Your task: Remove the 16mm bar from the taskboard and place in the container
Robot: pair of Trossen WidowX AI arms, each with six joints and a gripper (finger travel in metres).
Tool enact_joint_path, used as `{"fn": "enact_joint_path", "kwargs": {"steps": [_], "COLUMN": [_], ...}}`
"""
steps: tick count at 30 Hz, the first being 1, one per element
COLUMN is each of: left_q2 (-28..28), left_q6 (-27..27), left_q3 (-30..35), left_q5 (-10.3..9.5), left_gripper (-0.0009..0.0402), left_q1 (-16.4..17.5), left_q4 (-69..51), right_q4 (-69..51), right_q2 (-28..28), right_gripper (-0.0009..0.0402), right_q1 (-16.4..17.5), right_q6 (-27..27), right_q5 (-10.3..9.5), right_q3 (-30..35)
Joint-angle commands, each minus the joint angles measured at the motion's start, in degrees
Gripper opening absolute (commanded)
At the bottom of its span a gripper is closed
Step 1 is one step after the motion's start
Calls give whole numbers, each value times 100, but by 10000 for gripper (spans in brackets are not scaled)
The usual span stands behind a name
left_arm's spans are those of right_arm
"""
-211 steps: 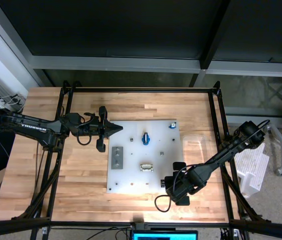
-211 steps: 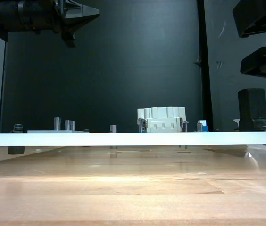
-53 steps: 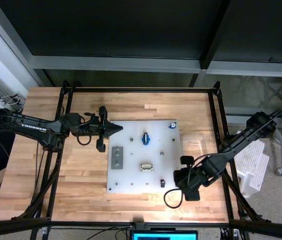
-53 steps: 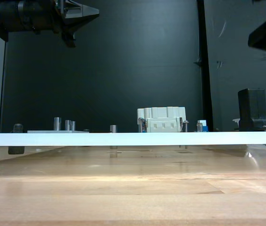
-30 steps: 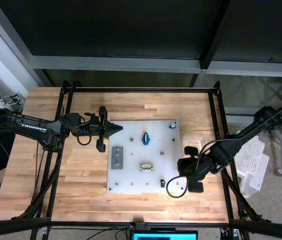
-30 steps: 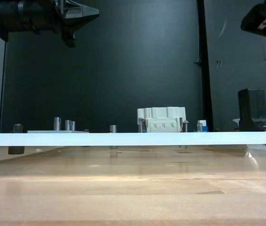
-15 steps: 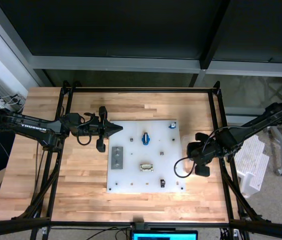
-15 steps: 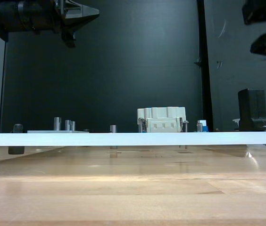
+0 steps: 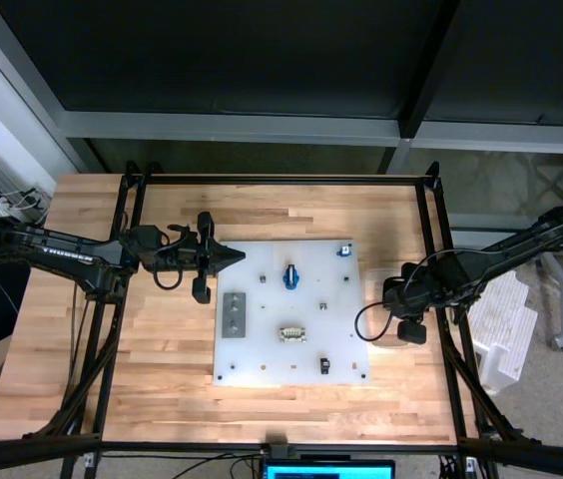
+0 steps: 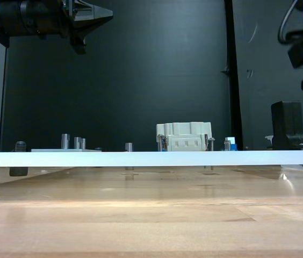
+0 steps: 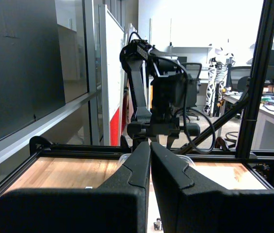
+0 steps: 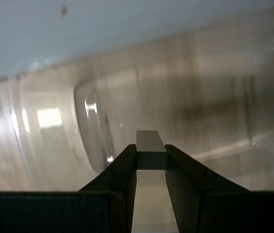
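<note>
Your right gripper (image 12: 151,156) pinches the short dark grey metal bar (image 12: 150,143) over the clear plastic tub (image 12: 86,106). Left gripper (image 11: 149,145) closed, empty, above the white square taskboard (image 9: 262,344), left edge.

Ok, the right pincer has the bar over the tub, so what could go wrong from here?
1. The right pincer holds the 16mm bar near a rounded corner of the container; released here, it might clip the wall and fall outside.
2. In the low view it hangs high above the taskboard, so the bar may bounce out.
The left pincer, shut, is parked over the board's far left corner.
</note>
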Motion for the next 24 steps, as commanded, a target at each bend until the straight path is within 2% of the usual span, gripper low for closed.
{"fn": "enact_joint_path", "kwargs": {"steps": [1, 6, 9, 11, 15, 20, 24], "left_q2": [2, 2, 2, 2, 2, 0, 2], "left_q6": [0, 0, 0, 0, 2, 0, 0], "left_q3": [0, 0, 0, 0, 0, 0, 0], "left_q5": [0, 0, 0, 0, 0, 0, 0], "left_gripper": [0, 0, 0, 0, 0, 0, 0], "left_q1": [2, 0, 2, 0, 2, 2, 0], "left_q4": [0, 2, 0, 0, 0, 4, 0], "right_q4": [199, 372, 470, 487, 487, 492, 492], "right_q2": [4, 7, 7, 7, 7, 7, 7], "right_gripper": [13, 57, 100, 130, 190, 252, 280], "right_q1": [-114, -354, -564, -695, -903, -962, -962], "right_q6": [-57, -50, -55, -50, -149, -179, -179], "right_q5": [-442, -470, -461, -369, -369, -369, -365], "right_q3": [-227, -466, -551, -570, -573, -573, -570]}}
